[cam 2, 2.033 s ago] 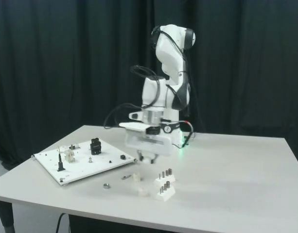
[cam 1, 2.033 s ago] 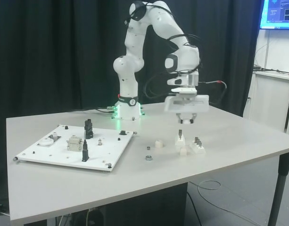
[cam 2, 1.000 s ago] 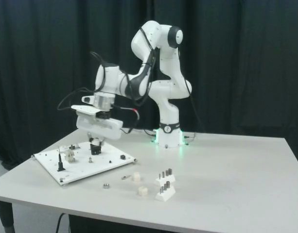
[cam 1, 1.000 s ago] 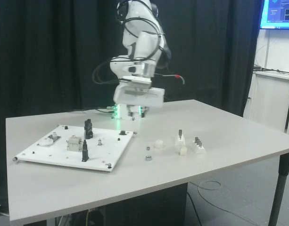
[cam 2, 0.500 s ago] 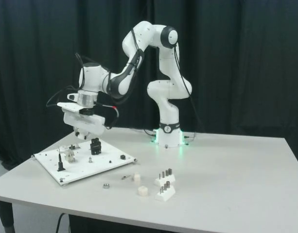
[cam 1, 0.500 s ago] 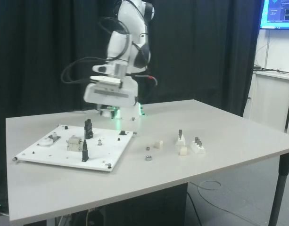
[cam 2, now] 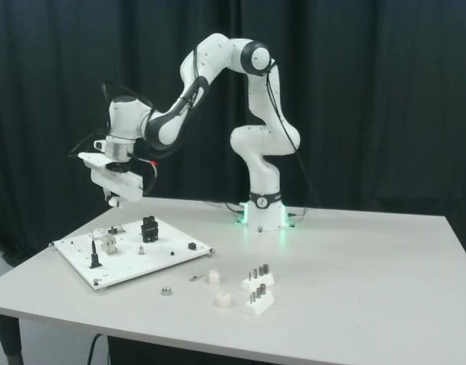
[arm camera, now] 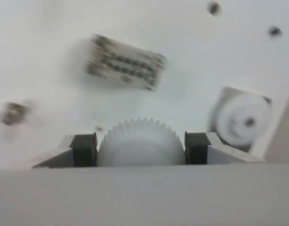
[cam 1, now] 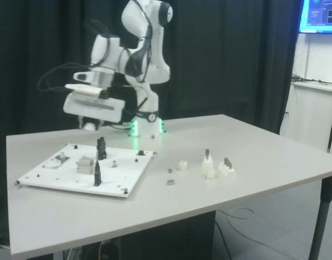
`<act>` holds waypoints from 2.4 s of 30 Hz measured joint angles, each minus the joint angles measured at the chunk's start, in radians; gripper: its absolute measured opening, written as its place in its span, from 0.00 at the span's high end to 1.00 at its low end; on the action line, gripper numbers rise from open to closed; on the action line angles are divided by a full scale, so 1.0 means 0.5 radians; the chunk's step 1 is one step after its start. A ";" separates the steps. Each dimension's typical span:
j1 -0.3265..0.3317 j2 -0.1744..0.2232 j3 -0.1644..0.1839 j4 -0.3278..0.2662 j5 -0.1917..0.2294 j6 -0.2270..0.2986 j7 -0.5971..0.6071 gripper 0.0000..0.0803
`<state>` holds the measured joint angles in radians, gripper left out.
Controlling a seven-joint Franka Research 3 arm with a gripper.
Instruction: Insert medium gear.
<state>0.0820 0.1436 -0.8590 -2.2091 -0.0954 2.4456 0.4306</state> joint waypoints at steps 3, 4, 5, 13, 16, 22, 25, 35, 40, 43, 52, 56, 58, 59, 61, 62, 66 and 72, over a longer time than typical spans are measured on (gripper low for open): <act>-0.043 0.000 -0.052 -0.003 0.029 0.001 -0.013 0.50; -0.058 0.000 -0.066 -0.003 0.041 0.001 -0.013 0.50; -0.074 0.000 -0.079 -0.003 0.055 0.001 -0.013 0.50; -0.239 0.004 -0.125 -0.014 0.248 0.001 -0.082 0.50; -0.297 0.012 -0.125 -0.021 0.339 0.001 -0.110 0.50; -0.391 0.052 -0.125 -0.034 0.493 0.000 -0.138 0.50; -0.423 0.087 -0.124 -0.034 0.542 -0.001 -0.147 0.50; -0.467 0.252 -0.115 -0.007 0.639 -0.004 -0.256 0.50; -0.473 0.356 -0.104 0.037 0.706 -0.023 -0.346 0.50; -0.478 0.424 -0.100 0.076 0.765 -0.042 -0.378 0.50; -0.532 0.596 -0.086 0.188 1.049 -0.112 -0.581 0.50; -0.583 0.643 -0.073 0.224 1.200 -0.144 -0.730 0.50; -0.612 0.659 -0.066 0.239 1.269 -0.162 -0.796 0.50; -0.626 0.665 -0.061 0.245 1.302 -0.169 -0.824 0.50; -0.660 0.676 -0.046 0.257 1.361 -0.181 -0.872 0.50; -0.675 0.679 -0.038 0.262 1.384 -0.187 -0.895 0.50; -0.732 0.691 -0.002 0.281 1.456 -0.202 -0.978 0.50; -0.800 0.711 0.061 0.311 1.467 -0.205 -1.008 0.50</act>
<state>-0.3178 0.4991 -0.8283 -2.0536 0.6382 2.3432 -0.0734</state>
